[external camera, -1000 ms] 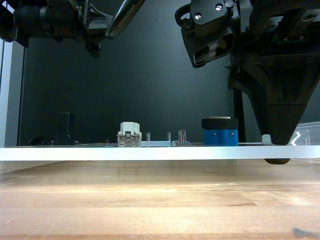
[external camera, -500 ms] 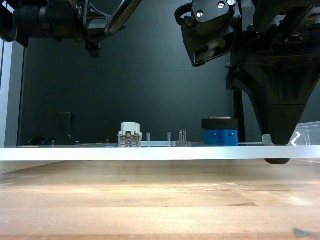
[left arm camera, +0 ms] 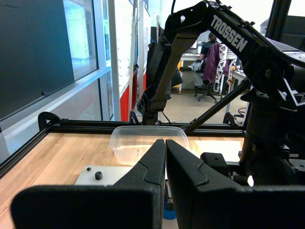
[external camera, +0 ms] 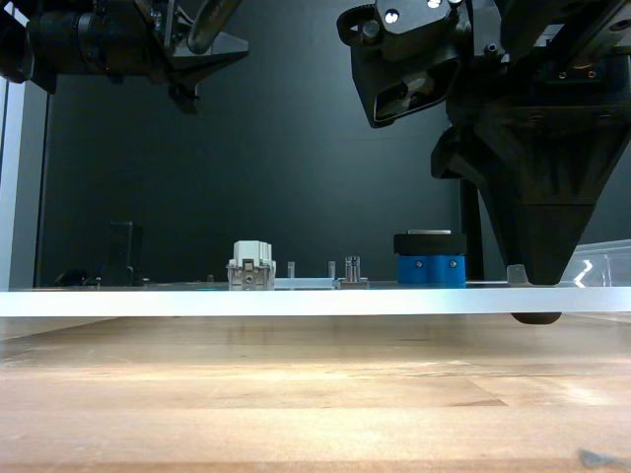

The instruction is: Unfasten the M12 fastener and place in the container

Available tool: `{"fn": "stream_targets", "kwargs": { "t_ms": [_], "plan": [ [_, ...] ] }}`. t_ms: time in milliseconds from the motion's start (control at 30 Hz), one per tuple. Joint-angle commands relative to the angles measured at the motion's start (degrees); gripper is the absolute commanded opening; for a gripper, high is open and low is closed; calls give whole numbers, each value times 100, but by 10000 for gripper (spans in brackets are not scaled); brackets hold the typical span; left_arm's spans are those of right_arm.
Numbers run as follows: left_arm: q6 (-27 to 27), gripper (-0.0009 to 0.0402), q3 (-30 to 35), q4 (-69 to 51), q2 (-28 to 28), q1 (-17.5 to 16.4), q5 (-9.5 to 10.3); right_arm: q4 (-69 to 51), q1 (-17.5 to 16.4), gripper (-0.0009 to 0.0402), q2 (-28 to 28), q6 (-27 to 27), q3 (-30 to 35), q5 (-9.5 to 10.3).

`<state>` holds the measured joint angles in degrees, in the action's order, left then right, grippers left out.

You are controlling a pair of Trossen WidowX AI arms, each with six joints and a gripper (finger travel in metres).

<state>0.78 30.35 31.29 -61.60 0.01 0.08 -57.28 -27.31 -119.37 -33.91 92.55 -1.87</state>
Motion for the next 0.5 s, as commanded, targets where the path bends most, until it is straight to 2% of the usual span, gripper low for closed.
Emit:
{"fn": "stream_targets", "kwargs": {
  "t_ms": [33, 200, 500],
  "plan": [
    [-2, 0, 2, 2, 0, -2, -2, -11, -7, 4, 0, 391, 13, 46],
    [-2, 0, 2, 2, 0, 0, -2, -7, -7, 4, 0, 1681, 13, 44],
    [-2, 0, 2, 4, 0, -2, -2, -7, -7, 4, 0, 5366, 13, 44]
  ]
}}
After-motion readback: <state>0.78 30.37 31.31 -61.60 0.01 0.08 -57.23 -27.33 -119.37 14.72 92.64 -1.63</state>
